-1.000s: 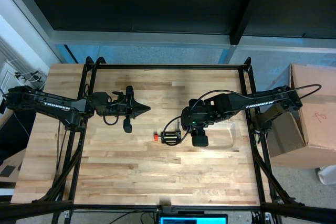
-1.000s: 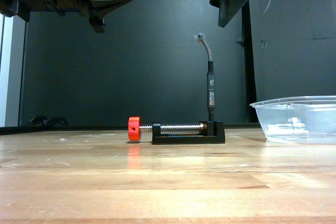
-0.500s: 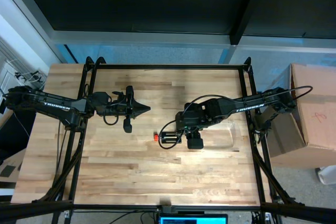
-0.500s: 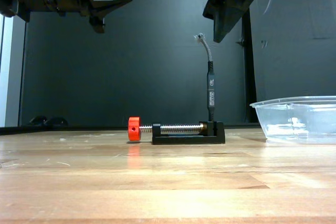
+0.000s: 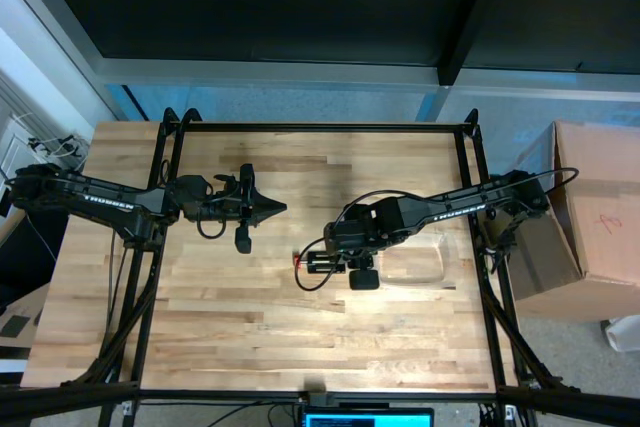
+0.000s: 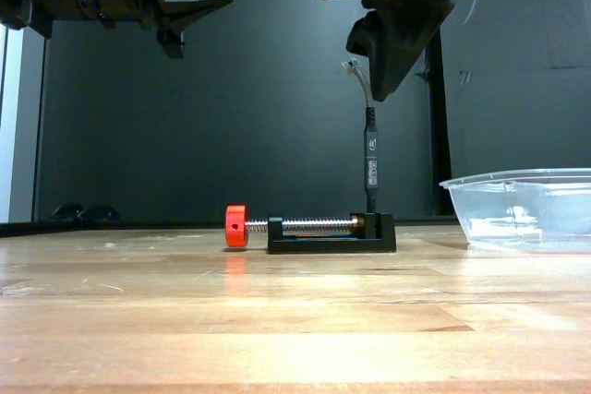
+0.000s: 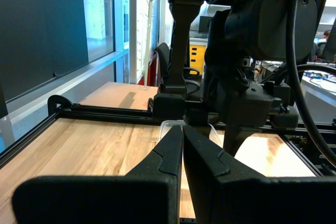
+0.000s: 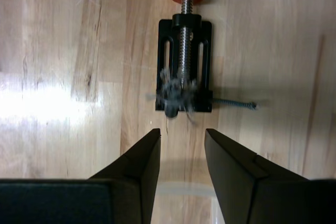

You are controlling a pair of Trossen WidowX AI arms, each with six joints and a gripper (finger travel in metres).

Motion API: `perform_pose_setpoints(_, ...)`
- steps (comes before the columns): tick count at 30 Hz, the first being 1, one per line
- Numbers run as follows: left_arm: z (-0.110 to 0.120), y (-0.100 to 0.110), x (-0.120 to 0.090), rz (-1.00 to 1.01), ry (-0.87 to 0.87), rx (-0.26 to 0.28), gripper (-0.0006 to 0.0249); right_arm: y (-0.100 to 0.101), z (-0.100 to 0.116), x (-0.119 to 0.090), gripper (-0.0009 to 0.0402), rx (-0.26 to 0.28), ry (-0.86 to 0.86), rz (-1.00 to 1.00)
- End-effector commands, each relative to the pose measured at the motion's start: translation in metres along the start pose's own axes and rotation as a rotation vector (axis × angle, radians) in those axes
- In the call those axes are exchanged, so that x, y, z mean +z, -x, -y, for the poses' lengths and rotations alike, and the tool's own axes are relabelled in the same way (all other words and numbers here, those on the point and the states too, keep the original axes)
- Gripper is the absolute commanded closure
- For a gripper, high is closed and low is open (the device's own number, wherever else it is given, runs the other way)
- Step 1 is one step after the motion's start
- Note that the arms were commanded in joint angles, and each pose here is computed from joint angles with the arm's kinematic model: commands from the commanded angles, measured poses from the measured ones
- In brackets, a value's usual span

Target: Remove the USB-C connector from the USB-C receptacle and place in the container

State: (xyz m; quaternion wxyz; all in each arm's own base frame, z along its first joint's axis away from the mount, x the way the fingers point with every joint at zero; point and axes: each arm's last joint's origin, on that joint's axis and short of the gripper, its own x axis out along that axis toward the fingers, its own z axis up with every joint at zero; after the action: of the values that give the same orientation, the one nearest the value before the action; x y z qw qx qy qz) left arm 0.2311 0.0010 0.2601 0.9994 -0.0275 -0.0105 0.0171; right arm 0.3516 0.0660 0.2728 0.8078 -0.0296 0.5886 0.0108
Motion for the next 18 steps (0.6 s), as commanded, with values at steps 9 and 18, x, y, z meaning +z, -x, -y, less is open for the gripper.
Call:
perform_pose_setpoints(9, 0.000, 0.000, 0.000, 0.001, 0.000, 0.000, 0.0243, -0.027, -0.003, 0.007, 0.0396, -0.006, 0.006, -0.029)
perform_pose_setpoints(18, 0.000, 0.000, 0.000, 0.001, 0.000, 0.000, 0.0243, -0.029, -0.003, 0.009, 0.0394, -0.003, 0.004, -0.006)
